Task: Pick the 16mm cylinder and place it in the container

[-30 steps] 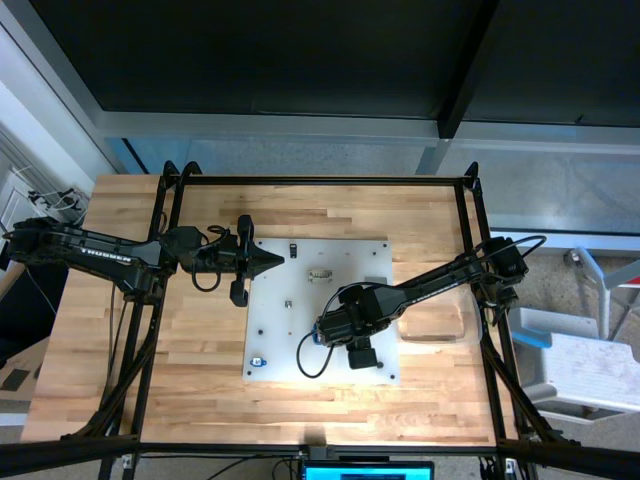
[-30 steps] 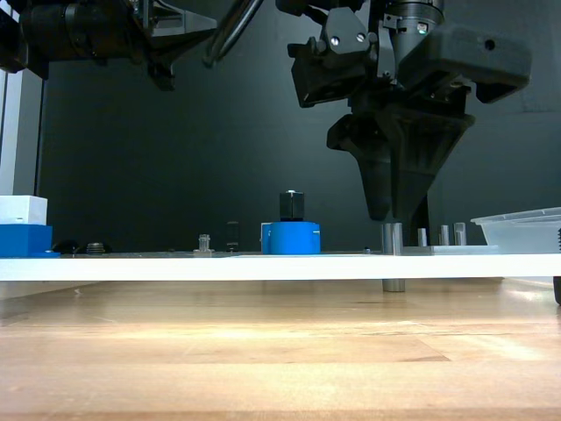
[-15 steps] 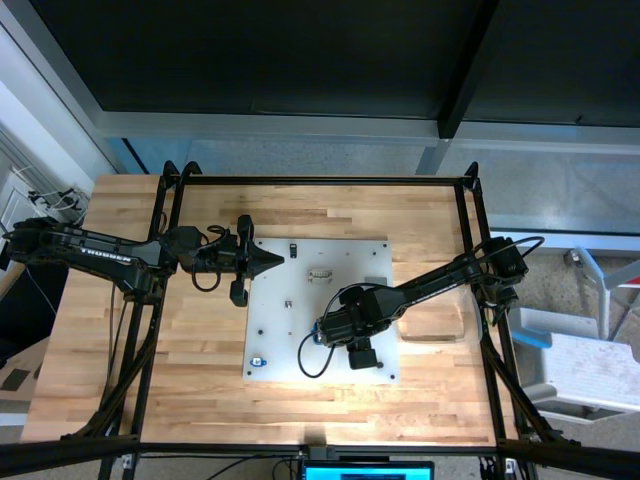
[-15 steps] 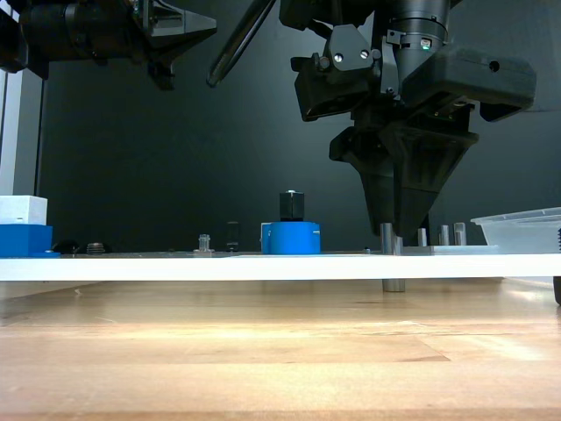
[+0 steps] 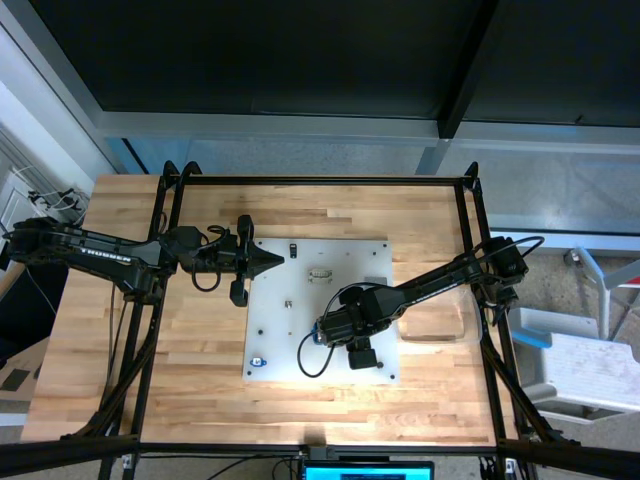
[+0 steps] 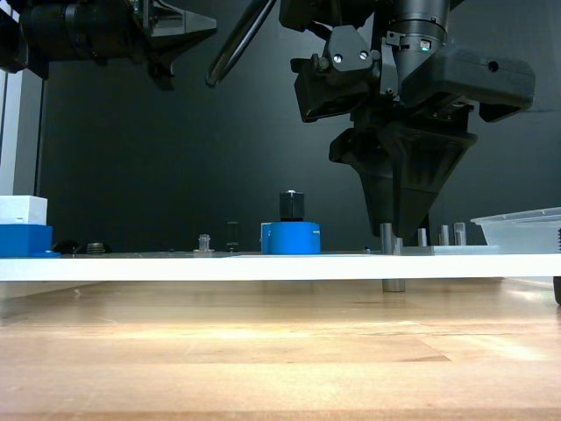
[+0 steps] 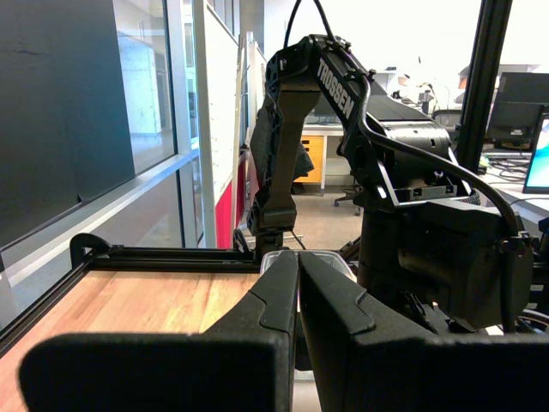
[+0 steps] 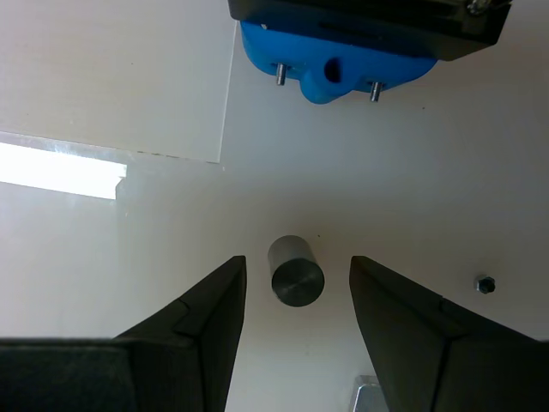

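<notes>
The 16mm cylinder [image 8: 297, 271] is a short dark grey metal peg standing upright on the white board [image 5: 280, 330]. My right gripper [image 8: 296, 262] is open and pointed straight down, one finger on each side of the peg and apart from it. In the low view the right gripper [image 6: 392, 230] reaches down to the cylinder [image 6: 391, 239], whose top sits between the fingertips. From above, the right gripper [image 5: 333, 330] hides the peg. The clear container [image 5: 462, 325] lies just right of the board, also seen low [image 6: 521, 232]. My left gripper [image 5: 283, 258] hovers shut at the board's left edge.
A blue upright part [image 6: 290, 237] with a black cap stands on the board near its front left [image 5: 258, 361]. Small pegs [image 6: 443, 234] rise beside the container. A blue and white block [image 6: 22, 230] sits at far left. Black frame rails border the table.
The right gripper has come down a little, so its fingertips now straddle the cylinder's top. The left arm has not moved.
</notes>
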You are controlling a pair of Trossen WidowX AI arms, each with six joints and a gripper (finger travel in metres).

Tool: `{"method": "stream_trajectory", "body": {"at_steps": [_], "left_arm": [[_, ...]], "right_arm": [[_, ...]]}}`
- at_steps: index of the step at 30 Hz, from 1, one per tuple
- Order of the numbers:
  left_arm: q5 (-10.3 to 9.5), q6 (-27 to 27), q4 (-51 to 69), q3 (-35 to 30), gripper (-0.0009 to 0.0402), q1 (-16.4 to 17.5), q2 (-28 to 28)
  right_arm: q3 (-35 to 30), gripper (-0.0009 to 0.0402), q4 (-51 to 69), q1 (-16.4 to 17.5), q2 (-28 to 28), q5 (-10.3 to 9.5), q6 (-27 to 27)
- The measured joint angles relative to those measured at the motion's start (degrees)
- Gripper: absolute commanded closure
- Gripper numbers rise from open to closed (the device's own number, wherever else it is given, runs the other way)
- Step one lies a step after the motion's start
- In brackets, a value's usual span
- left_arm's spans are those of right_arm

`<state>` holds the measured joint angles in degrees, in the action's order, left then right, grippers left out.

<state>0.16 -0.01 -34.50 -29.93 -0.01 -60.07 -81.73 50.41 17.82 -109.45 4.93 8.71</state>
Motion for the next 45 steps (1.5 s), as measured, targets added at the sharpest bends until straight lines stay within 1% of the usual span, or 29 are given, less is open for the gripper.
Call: {"method": "stream_trajectory", "body": {"at_steps": [12,21,29,39,45], "left_arm": [[0.0,0.0,0.0,0.0,0.0393,0.0,0.0],[0.0,0.0,0.0,0.0,0.0393,0.0,0.0],[0.02,0.0,0.0,0.0,0.0393,0.0,0.0],[0.0,0.0,0.0,0.0,0.0393,0.0,0.0],[0.0,0.0,0.0,0.0,0.0393,0.0,0.0]], "right_arm": [[0.0,0.0303,-0.1,0.0,0.0,-0.04,0.0],[0.0,0.0337,-0.1,0.0,0.0,-0.2,0.0],[0.0,0.0351,-0.1,0.0,0.1,-0.17,-0.1],[-0.1,0.035,0.1,0.0,0.4,-0.15,-0.2],[-0.1,0.035,0.6,0.0,2.0,-0.11,-0.2]]}}
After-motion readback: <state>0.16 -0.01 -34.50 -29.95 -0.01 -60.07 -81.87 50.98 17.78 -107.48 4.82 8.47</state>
